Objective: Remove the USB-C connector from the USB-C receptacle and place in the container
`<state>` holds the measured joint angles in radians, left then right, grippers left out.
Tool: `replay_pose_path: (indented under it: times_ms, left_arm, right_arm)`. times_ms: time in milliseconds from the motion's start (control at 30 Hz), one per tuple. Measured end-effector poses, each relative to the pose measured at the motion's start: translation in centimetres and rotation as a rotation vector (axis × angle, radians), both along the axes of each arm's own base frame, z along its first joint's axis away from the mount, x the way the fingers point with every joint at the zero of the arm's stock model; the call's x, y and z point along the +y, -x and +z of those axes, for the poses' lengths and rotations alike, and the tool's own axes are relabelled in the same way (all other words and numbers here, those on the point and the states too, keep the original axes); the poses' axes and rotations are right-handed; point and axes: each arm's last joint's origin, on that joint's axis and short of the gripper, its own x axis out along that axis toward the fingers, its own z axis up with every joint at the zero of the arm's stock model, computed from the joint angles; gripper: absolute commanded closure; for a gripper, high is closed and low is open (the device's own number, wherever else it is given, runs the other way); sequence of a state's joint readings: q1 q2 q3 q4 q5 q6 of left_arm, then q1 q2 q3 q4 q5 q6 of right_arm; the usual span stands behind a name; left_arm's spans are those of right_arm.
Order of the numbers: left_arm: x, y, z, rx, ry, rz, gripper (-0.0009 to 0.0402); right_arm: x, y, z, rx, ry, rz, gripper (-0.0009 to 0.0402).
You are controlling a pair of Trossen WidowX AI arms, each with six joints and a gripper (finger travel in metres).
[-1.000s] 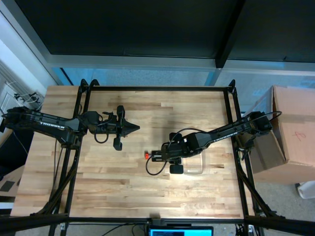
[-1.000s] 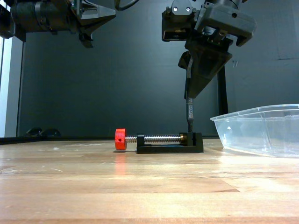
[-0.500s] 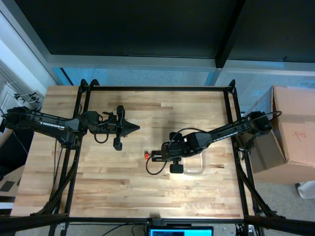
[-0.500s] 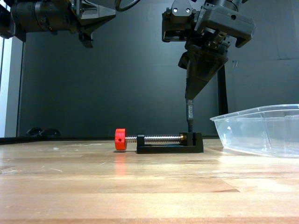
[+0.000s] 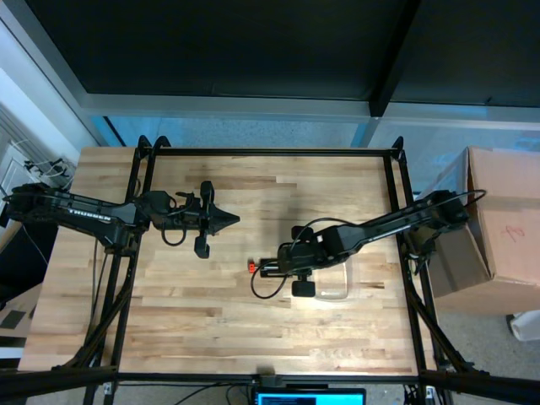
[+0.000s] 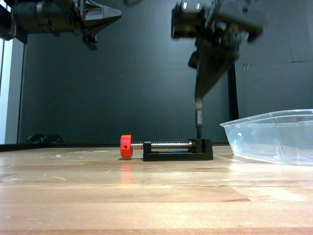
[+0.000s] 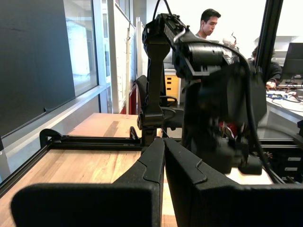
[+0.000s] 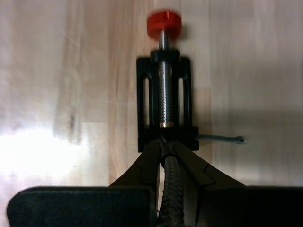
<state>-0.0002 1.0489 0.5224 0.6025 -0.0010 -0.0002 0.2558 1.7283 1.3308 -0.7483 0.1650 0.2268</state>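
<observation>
pinching the usb-c connector [image 6: 198, 119] upright, right gripper [image 6: 197, 99] fingers clamped on it | tip sitting at the usb-c receptacle [image 6: 198, 141] in the black vise [image 6: 178, 155], depth unclear | left gripper [image 7: 164, 142] hanging high, well apart, fingers together | advising: pulling straight up, avoiding side load, then swinging to the container [image 6: 264, 119]

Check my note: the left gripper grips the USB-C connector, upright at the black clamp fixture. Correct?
No: the right gripper grips the USB-C connector, upright at the black clamp fixture, as the low view shows. The left gripper hangs high at left, shut.
</observation>
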Motion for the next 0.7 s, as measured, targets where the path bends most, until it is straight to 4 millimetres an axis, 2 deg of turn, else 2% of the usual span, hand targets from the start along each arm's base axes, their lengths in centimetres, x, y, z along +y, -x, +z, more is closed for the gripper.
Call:
replay_pose_path:
  times_ms: [367,533,700]
  left_arm:
    - [0.0,0.0,0.0,0.0,0.0,0.0,0.0393]
    - [0.0,0.0,0.0,0.0,0.0,0.0,0.0393]
    - [0.0,0.0,0.0,0.001,0.0,0.0,0.0393]
  right_arm:
    - [-0.2,0.7,2.4,-0.056,-0.016,-0.003,0.0393]
    - [-0.2,0.7,4.4,-0.063,-0.018,-0.002,0.0393]
    - [-0.2,0.8,4.8,-0.043,-0.012,-0.002,0.0393]
